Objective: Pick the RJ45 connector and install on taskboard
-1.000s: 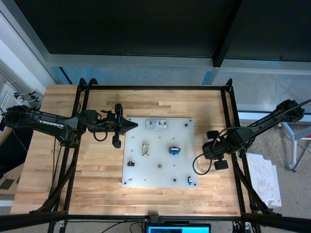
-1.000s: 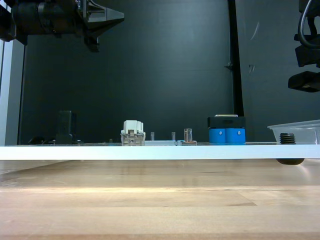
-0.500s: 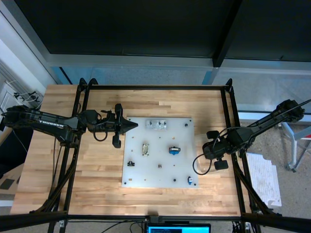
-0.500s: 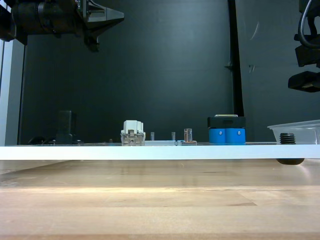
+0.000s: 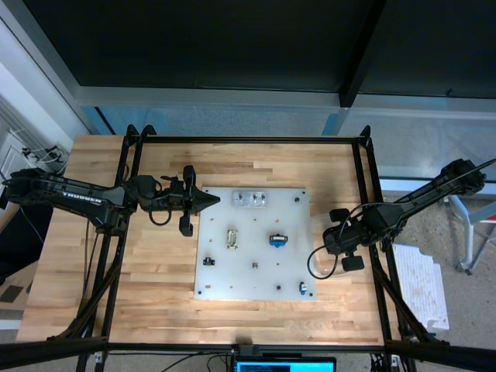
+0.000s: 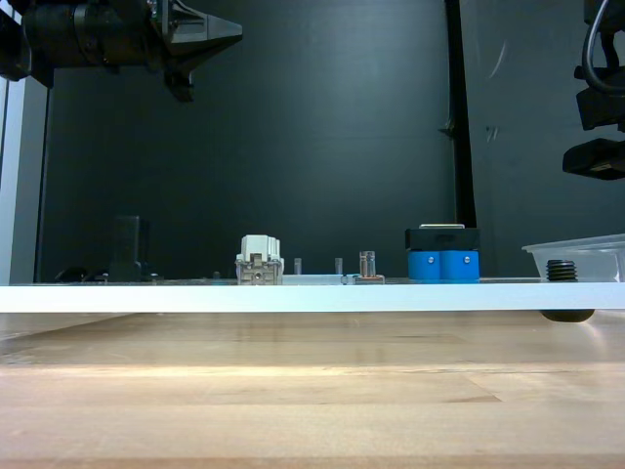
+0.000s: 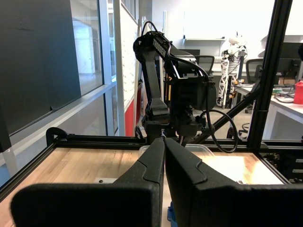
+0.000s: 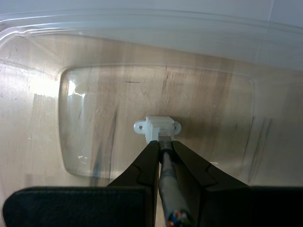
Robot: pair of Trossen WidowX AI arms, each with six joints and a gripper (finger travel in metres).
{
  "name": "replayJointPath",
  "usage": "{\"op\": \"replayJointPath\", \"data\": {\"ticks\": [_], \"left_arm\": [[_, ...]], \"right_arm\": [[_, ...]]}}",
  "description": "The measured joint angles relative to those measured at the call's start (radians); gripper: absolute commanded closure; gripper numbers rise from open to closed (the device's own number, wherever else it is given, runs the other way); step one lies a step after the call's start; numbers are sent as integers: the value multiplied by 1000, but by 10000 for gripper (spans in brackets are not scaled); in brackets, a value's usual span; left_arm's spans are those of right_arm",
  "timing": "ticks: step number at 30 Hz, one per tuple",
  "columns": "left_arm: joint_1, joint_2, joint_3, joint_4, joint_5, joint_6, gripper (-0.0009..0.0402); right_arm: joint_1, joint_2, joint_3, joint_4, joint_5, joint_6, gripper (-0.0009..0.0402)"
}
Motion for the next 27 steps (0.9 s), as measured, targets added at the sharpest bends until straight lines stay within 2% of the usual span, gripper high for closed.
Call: {"op": "replayJointPath", "data": {"ticks": [11, 18, 23, 27], "left_arm": [[0, 0, 0, 0, 0, 0, 393], [0, 0, 0, 0, 0, 0, 393], [0, 0, 0, 0, 0, 0, 393], [0, 0, 0, 0, 0, 0, 393]], "right_arm": [[-2, -18, 26, -27, 0, -6, 381], [0, -22, 85, -57, 0, -6, 381], [8, -22, 139, -69, 0, 40, 381], [36, -12, 184, -81, 0, 68, 381]]}}
